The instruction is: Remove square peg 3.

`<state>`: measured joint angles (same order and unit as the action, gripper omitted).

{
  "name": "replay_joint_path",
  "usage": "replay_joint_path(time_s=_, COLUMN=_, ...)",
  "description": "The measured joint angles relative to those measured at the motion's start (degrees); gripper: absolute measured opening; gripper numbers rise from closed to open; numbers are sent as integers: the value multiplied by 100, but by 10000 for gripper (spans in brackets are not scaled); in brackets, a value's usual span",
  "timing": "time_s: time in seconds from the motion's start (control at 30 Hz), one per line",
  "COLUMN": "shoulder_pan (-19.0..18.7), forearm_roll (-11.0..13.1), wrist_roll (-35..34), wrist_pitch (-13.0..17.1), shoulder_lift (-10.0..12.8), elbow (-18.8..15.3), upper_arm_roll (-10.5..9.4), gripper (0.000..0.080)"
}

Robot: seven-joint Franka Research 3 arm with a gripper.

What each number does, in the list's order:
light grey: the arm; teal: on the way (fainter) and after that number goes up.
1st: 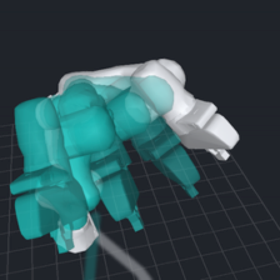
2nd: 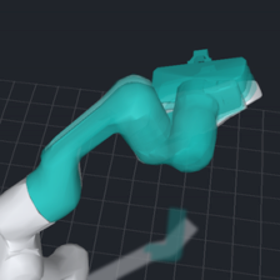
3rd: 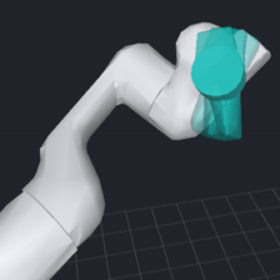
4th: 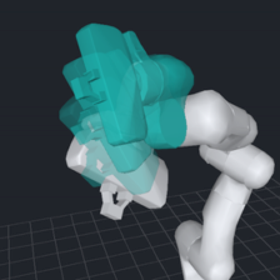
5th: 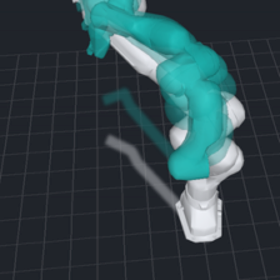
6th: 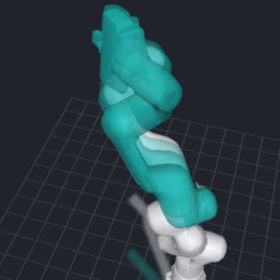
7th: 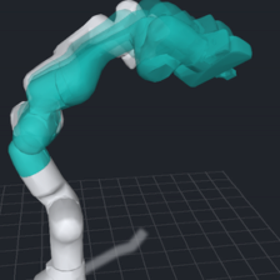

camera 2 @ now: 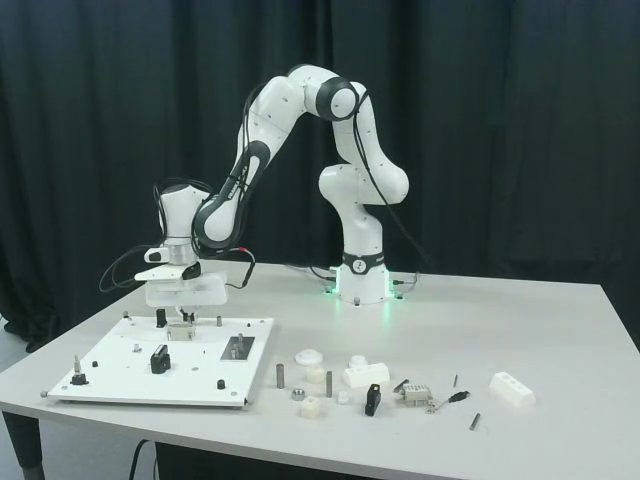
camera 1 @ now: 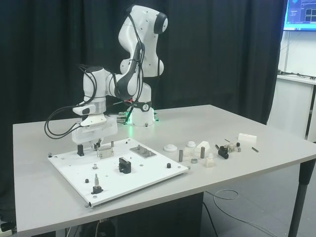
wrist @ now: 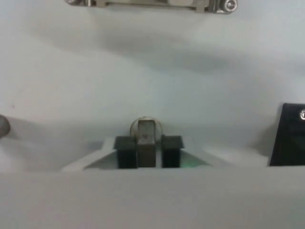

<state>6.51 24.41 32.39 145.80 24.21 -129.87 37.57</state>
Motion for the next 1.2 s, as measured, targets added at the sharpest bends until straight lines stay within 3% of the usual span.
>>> replay_joint_path(time_s=0.07, shoulder_pan=-4, forearm_roll=0, wrist_roll=0, wrist_pitch=-15, shoulder_lift=-2, elbow=0, upper_arm_roll=-1, gripper=234)
replay_joint_path(time_s=0.1, shoulder_pan=-5, forearm_roll=0, wrist_roll=0, wrist_pitch=-15, shoulder_lift=-2, elbow=0, upper_arm_roll=-1, gripper=71)
replay_joint_path(time_s=0.8, shoulder_pan=-11, forearm_roll=-8, wrist_roll=-3, wrist_pitch=-40, shoulder_lift=-48, elbow=-1, upper_arm_roll=20, gripper=72)
replay_joint_path(time_s=1.2, shoulder_pan=-28, forearm_roll=-182, wrist_roll=-3, wrist_pitch=-342, shoulder_lift=-391, elbow=-4, upper_arm_roll=166, gripper=72)
